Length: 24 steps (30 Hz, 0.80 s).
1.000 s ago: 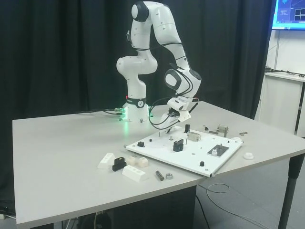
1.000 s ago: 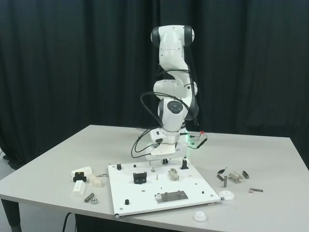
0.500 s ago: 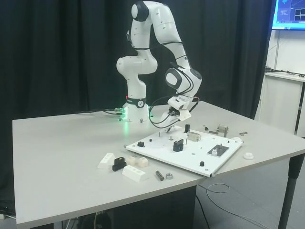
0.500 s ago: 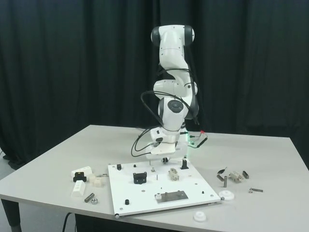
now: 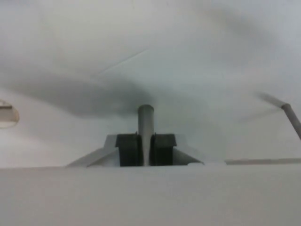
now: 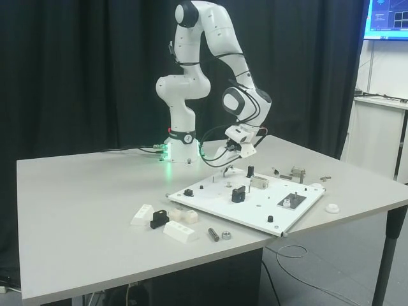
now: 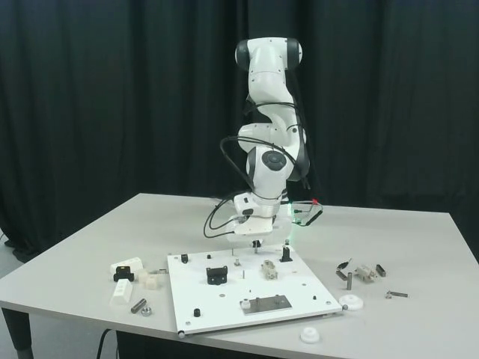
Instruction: Remove round peg 3.
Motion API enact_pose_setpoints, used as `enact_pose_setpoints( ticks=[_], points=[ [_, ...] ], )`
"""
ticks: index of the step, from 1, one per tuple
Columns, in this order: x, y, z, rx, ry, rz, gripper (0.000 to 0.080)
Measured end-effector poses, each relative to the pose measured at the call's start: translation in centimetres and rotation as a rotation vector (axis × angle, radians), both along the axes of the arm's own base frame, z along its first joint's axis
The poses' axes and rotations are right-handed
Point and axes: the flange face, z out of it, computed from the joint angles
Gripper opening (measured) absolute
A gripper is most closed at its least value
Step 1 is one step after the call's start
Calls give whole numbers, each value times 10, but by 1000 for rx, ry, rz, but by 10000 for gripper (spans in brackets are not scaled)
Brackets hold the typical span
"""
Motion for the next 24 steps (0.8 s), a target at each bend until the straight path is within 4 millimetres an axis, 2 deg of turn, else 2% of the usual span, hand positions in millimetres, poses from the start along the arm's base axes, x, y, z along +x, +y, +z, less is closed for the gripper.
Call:
enact_pose_setpoints(
  ticks=[24],
  points=[
    [-4,-4,39,-36,9,-28,69]
  ],
)
